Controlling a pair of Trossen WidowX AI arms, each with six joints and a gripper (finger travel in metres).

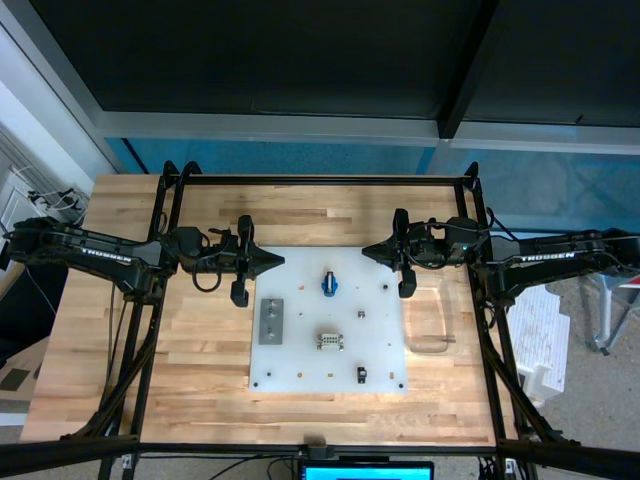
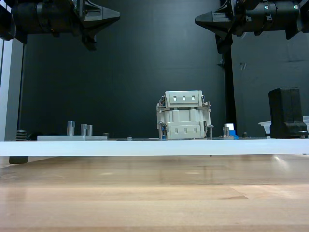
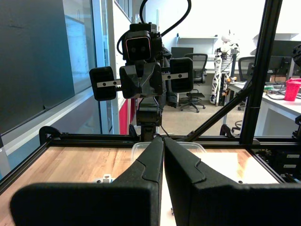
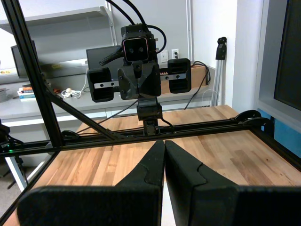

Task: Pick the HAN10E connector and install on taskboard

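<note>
Both claws hang pressed together above the counter, with the HAN10E connector standing on the taskboard.
The left claw is over the board's far left corner and the right claw over its far edge; they point at each other, well above the parts. The connector stands upright near the board's middle, between the grey metal block and the clear tray, nearer the camera than the blue part.

Overhead and table-level views share the taskboard; wrist cameras face each other.
</note>
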